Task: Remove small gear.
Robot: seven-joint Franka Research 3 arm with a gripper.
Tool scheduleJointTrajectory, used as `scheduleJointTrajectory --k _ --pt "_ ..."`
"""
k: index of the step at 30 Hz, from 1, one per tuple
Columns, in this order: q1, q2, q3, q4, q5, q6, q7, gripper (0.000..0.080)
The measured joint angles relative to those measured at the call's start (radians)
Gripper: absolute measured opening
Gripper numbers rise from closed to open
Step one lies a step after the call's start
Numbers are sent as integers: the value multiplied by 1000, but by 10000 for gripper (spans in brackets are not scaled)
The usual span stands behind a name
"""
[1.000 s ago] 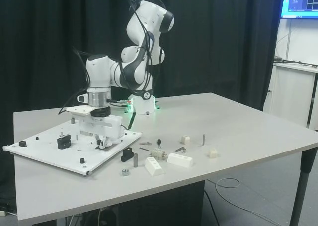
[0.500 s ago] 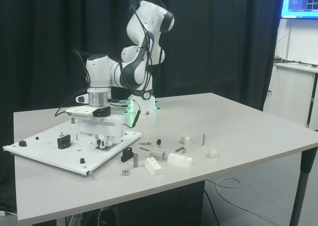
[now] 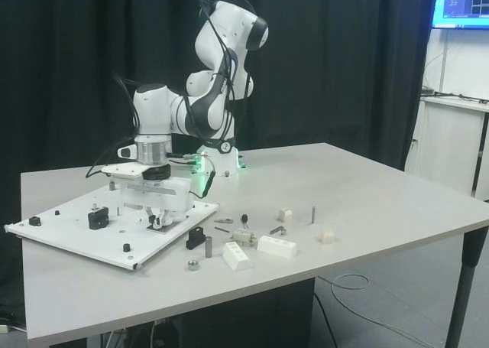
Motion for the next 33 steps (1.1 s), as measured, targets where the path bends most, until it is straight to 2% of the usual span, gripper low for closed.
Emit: scheduleJointTrajectory --k 7,14,23,28,33 --pt "0 0 0 -1 -2 2 -16 138" --pt "1 0 0 -1 -1 3 37 138" --pt "3 0 -1 -2 -4 4 -17 138" --pt "3 0 -1 -2 -4 4 30 138" --pt "3 0 -1 -2 -5 4 28 138"
